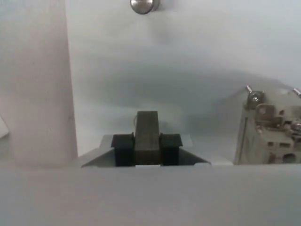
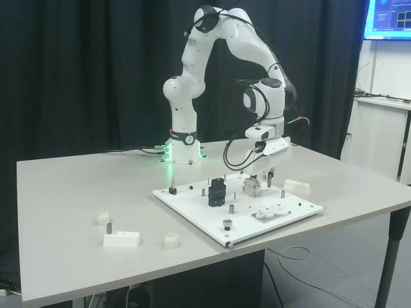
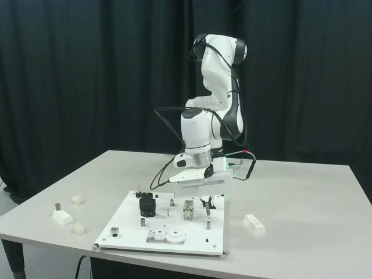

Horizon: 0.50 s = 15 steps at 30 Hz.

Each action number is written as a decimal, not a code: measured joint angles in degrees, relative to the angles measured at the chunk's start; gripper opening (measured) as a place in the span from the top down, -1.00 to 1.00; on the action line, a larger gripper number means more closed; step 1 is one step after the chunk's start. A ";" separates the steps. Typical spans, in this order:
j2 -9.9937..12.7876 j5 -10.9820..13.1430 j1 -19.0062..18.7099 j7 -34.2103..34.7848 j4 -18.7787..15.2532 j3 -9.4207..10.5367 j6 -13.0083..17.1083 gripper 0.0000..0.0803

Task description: Insert square peg 3.

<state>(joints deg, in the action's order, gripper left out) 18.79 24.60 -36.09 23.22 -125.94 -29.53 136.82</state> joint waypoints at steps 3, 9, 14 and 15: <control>-0.01 0.00 -0.47 0.17 -0.74 0.00 1.05 0.72; -0.04 0.00 -1.19 0.21 -2.01 0.00 2.54 0.72; -0.24 0.00 -1.60 0.28 -2.92 0.00 3.64 0.72; -0.30 0.00 -1.66 0.28 -3.10 0.00 3.81 0.72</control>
<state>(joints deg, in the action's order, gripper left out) 18.48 24.60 -37.76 23.51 -129.04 -29.52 140.63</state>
